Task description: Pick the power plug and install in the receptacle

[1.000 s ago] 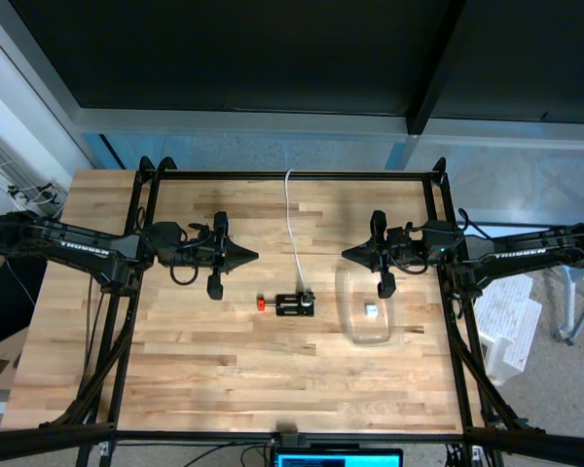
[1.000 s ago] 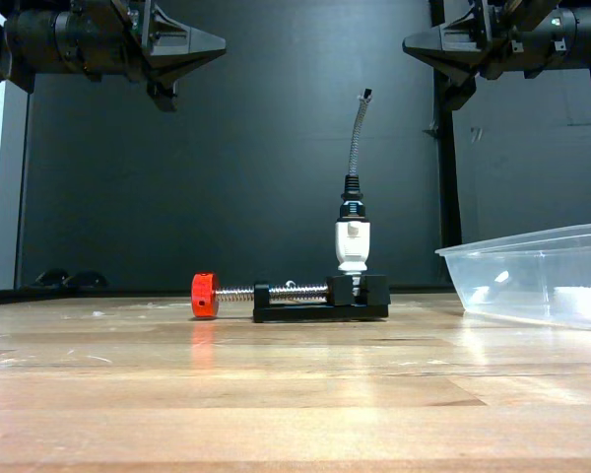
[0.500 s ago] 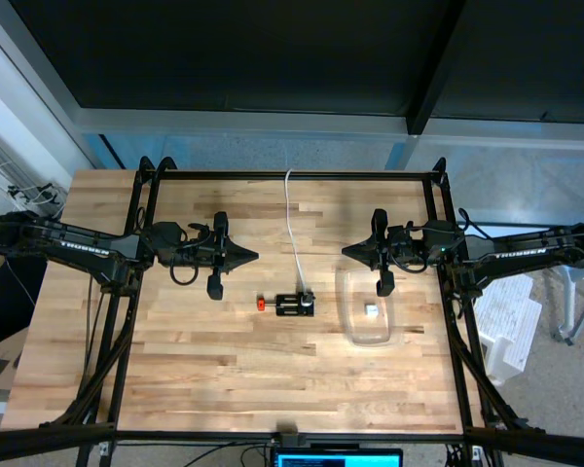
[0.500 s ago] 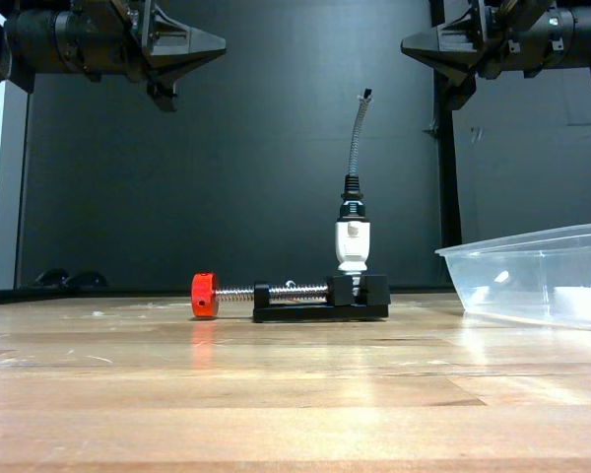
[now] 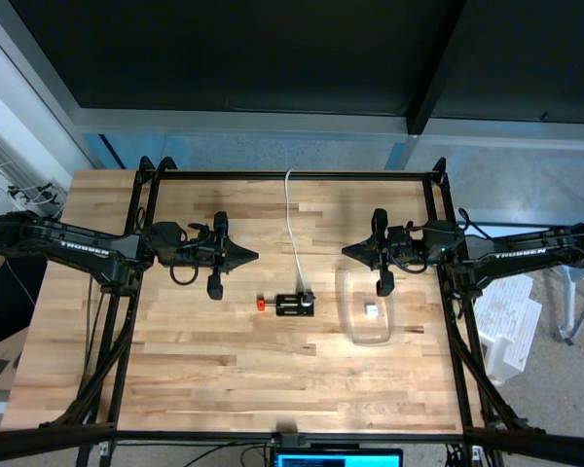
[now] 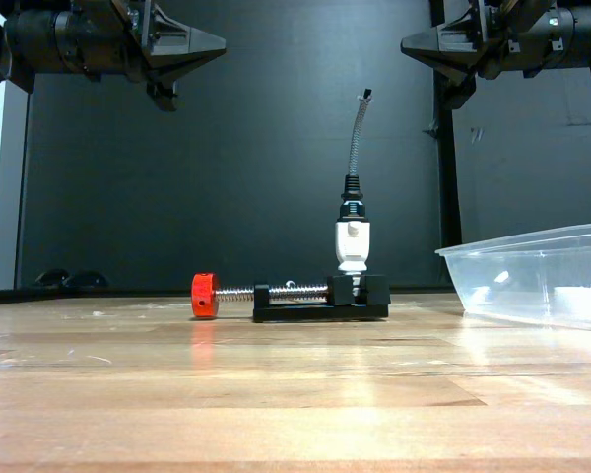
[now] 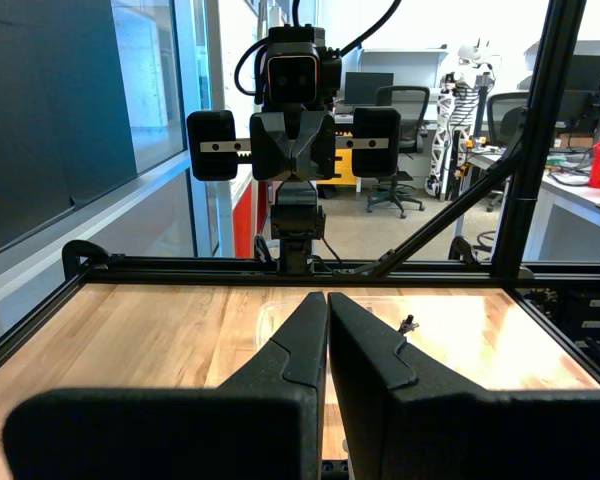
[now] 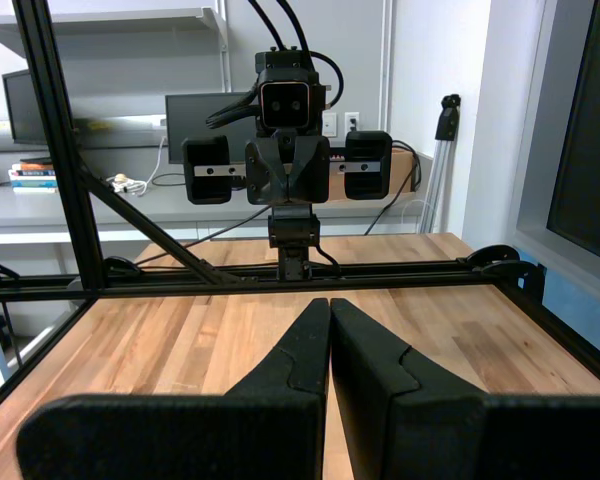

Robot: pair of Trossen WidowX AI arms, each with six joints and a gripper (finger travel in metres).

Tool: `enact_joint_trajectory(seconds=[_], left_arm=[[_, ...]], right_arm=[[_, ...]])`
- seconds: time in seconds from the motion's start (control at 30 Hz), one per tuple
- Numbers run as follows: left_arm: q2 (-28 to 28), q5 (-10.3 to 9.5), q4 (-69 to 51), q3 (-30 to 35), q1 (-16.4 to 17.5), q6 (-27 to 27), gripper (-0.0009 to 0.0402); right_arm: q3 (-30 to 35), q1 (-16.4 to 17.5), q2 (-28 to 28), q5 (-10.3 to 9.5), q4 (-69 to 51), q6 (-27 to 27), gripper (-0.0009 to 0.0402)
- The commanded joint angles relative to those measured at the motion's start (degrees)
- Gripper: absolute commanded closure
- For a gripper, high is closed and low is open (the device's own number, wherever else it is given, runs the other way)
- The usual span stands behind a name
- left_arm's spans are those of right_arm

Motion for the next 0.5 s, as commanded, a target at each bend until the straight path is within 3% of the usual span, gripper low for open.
enact_joint_trajectory(seconds=[0.03,0.5], left_arm=[[0.0,0.00,0.0,0.0,0.0,0.0,0.0393],[0.0,0.00,0.0,0.0,0.0,0.0,0.0393]], right_arm=[[0.0,0.0,0.0,-0.07,0.0,0.0,0.0393],[0.0,0.0,0.0,-0.07,-1.4,0.0,0.0393]])
